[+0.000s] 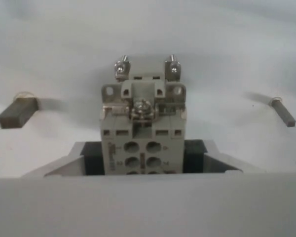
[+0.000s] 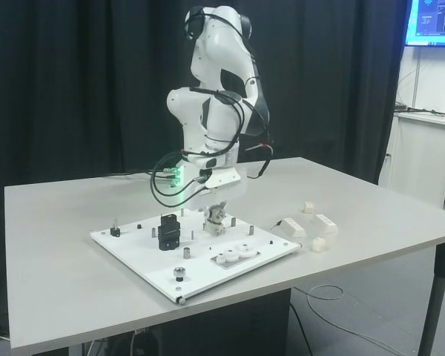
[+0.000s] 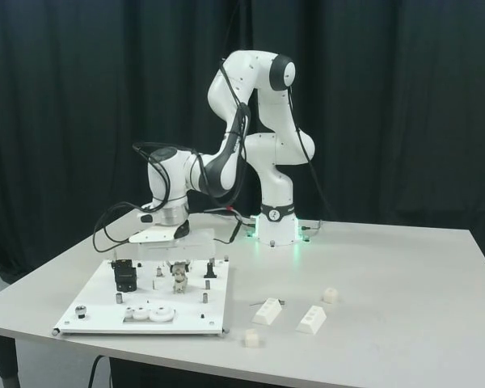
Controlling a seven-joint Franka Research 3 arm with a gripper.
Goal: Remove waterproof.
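Note:
The waterproof connector (image 1: 142,129) is a grey block with round sockets on its face, a screw and two metal studs on top. It stands upright in a dark square recess of the white board (image 1: 49,148). In the room views the connector (image 2: 216,219) (image 3: 179,276) sits near the board's middle. My gripper (image 2: 213,199) (image 3: 172,249) hangs directly above it, close to its top. Whether it touches the connector cannot be made out. A pale blurred band fills the bottom of the wrist view and hides the connector's lower part.
Two short grey pegs (image 1: 18,112) (image 1: 283,111) flank the connector. The board (image 2: 133,256) also carries a black block (image 2: 168,231), white gears (image 2: 234,256), a small round part (image 2: 180,273) and several posts. Three white pieces (image 3: 268,311) (image 3: 311,319) (image 3: 330,296) lie on the table beside it.

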